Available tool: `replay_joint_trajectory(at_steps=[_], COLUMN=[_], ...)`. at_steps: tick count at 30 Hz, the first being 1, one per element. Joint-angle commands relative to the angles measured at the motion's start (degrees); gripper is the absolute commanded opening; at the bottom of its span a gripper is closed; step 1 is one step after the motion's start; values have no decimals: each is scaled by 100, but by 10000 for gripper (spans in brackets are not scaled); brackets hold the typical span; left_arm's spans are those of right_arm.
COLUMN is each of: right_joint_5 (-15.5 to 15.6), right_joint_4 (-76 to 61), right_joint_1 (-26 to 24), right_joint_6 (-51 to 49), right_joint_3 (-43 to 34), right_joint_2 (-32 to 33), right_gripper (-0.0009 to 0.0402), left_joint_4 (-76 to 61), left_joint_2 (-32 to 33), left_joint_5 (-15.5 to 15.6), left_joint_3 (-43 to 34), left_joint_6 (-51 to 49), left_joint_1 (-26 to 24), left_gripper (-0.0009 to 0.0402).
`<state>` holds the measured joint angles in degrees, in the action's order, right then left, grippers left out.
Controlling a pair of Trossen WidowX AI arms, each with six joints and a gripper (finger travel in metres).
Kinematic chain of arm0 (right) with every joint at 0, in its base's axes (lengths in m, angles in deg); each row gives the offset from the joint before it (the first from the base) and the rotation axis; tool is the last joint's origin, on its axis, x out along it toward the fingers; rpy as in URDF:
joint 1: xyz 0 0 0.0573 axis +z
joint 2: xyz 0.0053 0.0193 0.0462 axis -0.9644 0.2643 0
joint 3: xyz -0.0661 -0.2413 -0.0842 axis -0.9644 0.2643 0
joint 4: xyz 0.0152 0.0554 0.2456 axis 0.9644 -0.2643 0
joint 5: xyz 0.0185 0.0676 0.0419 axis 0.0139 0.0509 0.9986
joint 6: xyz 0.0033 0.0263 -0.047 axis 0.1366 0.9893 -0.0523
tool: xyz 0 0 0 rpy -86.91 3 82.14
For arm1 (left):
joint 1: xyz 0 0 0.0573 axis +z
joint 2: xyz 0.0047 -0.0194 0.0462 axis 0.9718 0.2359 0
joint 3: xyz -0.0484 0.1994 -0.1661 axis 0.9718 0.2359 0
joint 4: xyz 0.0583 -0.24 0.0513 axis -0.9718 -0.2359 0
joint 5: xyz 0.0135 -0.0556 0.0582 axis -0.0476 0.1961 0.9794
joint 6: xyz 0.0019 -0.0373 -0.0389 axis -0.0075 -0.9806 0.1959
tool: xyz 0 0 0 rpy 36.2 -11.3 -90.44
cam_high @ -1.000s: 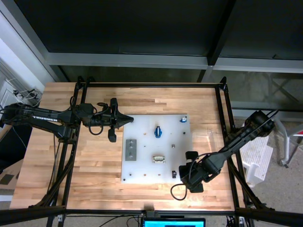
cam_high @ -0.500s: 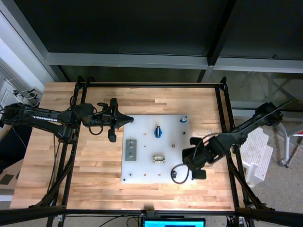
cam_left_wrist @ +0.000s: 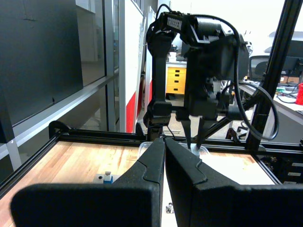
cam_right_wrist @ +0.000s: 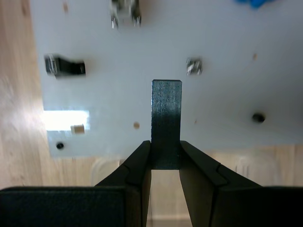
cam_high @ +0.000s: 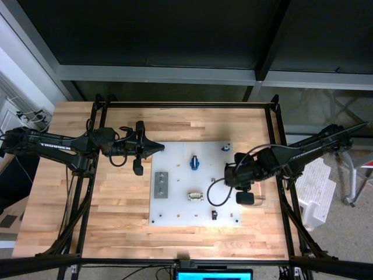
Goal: Pick the 16mm bar and install on taskboard
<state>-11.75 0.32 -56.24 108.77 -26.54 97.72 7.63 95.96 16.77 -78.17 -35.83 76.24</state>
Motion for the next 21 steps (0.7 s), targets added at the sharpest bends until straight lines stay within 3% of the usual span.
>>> replay_joint_trajectory(at_steps=[1,7,21], right_joint_5=[-15,-17,-9], right_joint_4=[-13,-251,-874], right_joint_1=[-236,-640,-1325], right_joint_6=[-249,-621,-1204], right_joint_3=[-334,-1165,-3132], right_joint_2=[11,186,1419], right_gripper=[16,16,16], left_joint_4=[0,0,-2], left_joint_2=[2,2,2], left_joint_5=[0,0,-28], left_joint_3=[0,0,0], left_joint_6=[2,2,0], left_joint_1=[0,2,0], left_gripper=[0,0,0])
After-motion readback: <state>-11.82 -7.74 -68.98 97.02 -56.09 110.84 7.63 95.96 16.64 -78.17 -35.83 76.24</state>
